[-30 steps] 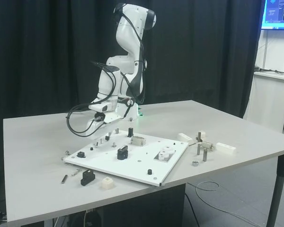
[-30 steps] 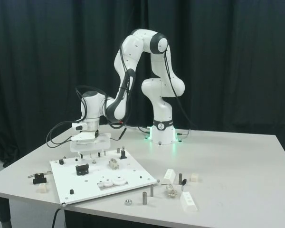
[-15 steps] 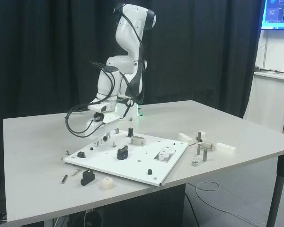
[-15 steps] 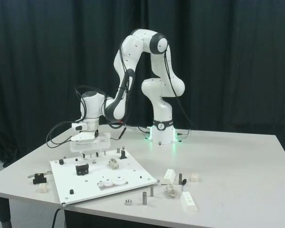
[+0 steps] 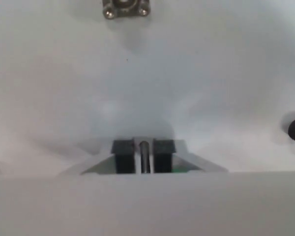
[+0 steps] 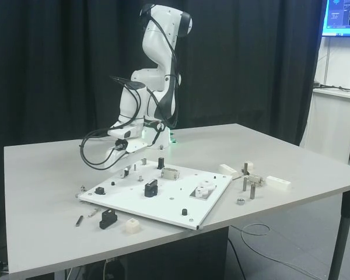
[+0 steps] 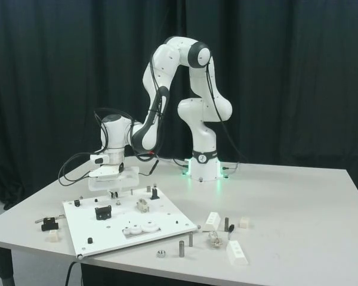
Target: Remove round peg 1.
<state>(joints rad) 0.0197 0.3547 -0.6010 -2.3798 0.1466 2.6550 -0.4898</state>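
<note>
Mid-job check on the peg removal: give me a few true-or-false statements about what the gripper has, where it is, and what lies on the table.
1. The gripper is shut on the round peg. True.
2. The gripper hangs over the white board. True.
3. The arm is parked upright, far from the board. False: it bends low over the board's far edge.
4. All loose parts sit on the board. False: a black clamp and a white cube lie on the grey table beside it.
5. Two white gears rest on the board. True.
</note>
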